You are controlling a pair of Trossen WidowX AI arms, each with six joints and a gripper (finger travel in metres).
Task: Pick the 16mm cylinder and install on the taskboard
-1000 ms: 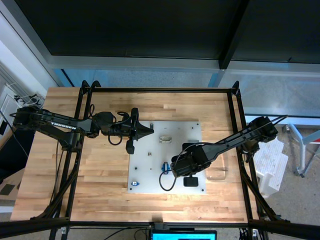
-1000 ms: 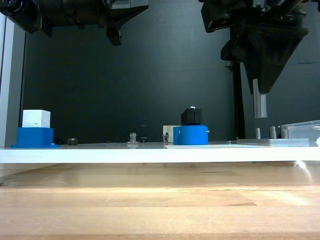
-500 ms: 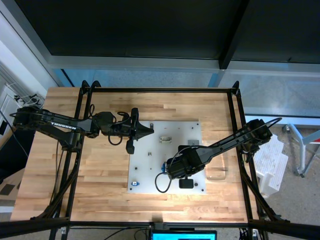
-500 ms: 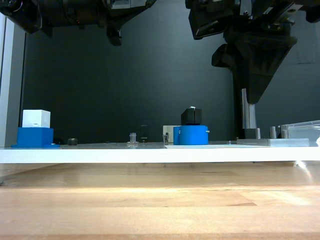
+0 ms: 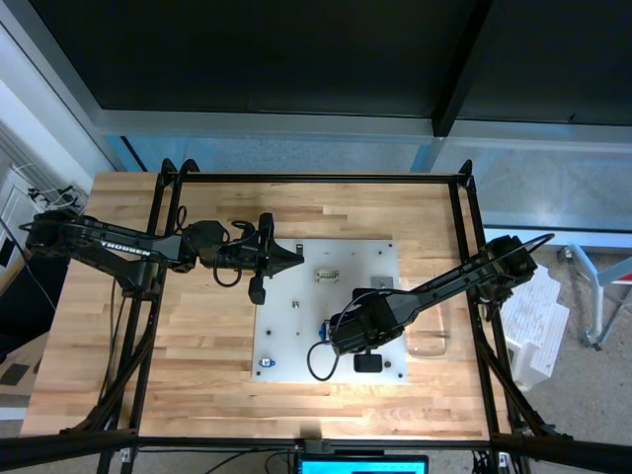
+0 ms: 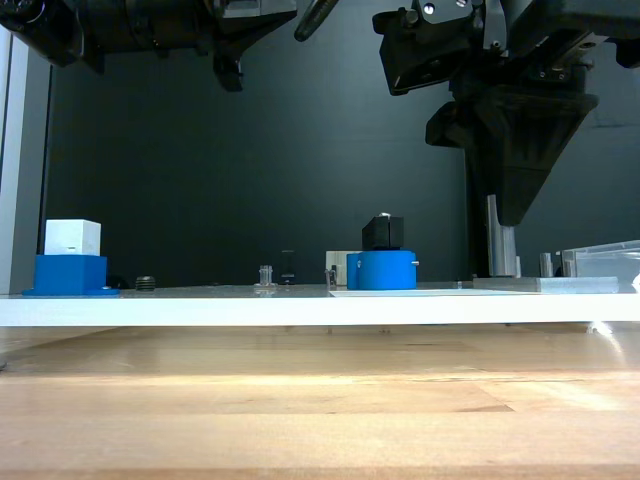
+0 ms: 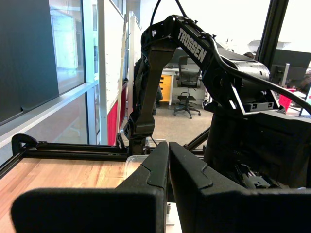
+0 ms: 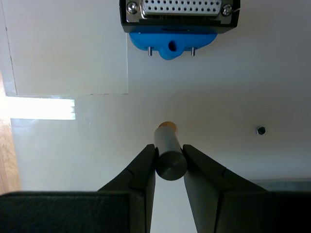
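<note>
Squeezing the cylinder tight in the right gripper, one finger on each side. Holding it straight up over the board, low end right down at the white top, near the blue fitting. Cannot tell if it touches. Hanging the left gripper up high by the board's far left corner, fingers pressed together, nothing between them.

A wooden desk stood inside a black metal frame, with a dark wall panel behind it. Beyond, daylight filled an office where a swivel chair sat on a brownish floor.
</note>
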